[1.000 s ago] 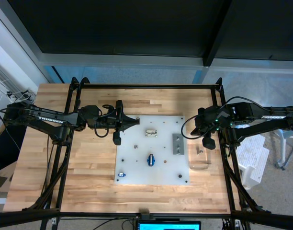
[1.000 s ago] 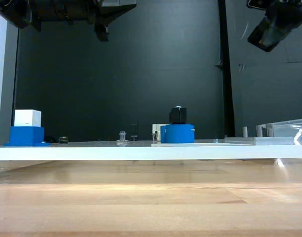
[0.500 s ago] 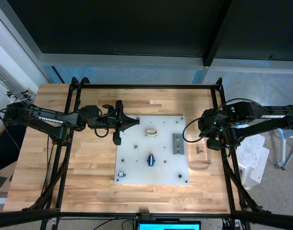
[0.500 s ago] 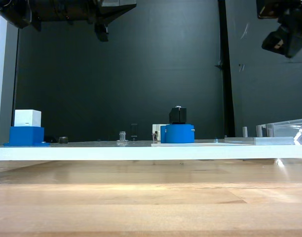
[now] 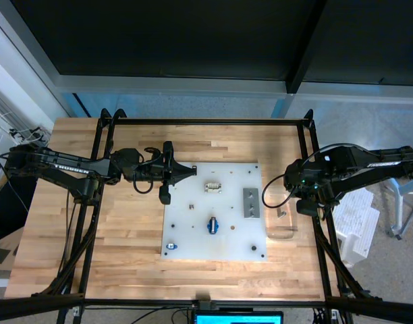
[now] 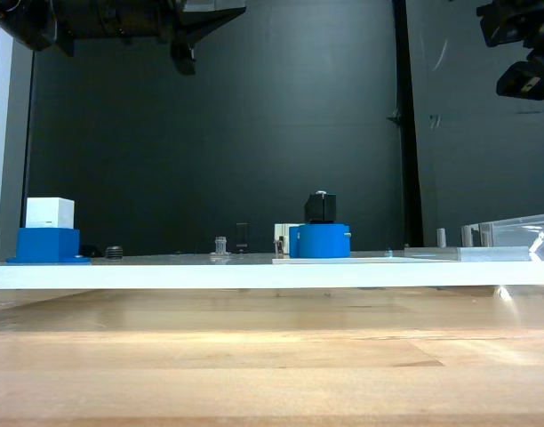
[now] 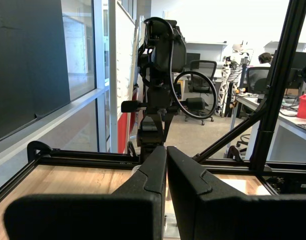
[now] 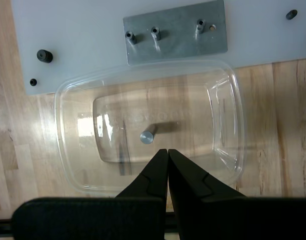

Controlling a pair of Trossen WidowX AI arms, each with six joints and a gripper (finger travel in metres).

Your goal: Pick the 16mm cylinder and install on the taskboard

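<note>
**A:** Start from above. How far along is the job?

**B:** Barely begun, I judge. The taskboard (image 5: 193, 229) lies mid-worktop, and the 16mm cylinder (image 5: 281, 214) sits in the clear tray (image 5: 282, 236) just beside the board's right edge. The right end effector (image 5: 305, 204) hangs over that tray. The left end effector (image 5: 191, 169) is parked over the board's far-left corner.

**A:** And from worktop height?

**B:** Both end effectors ride high, left (image 6: 183, 60) and right (image 6: 525, 80), well above the taskboard (image 6: 254, 274). The tray (image 6: 512, 240) shows at the right. A small pale post stands near it, but I can't tell whether that is the cylinder.

**A:** Left wrist camera?

**B:** The left end effector (image 7: 166, 150) has its fingers pressed together with nothing between them, pointing level across the frame.

**A:** Right wrist camera?

**B:** That is the clearest one. It looks straight down. The right end effector (image 8: 167, 151) has its fingers together too, and empty. The cylinder (image 8: 147, 136) seems to stand on end on the tray floor, inside the rim (image 8: 60, 150), close to the fingertips in this view but untouched. Beyond the tray is the grey block (image 8: 175, 31) on the taskboard (image 8: 83, 35).

**A:** So what's left?

**B:** Everything, I'd say: spread the fingers, come down, grip the peg, carry it across and seat it on the board.
</note>
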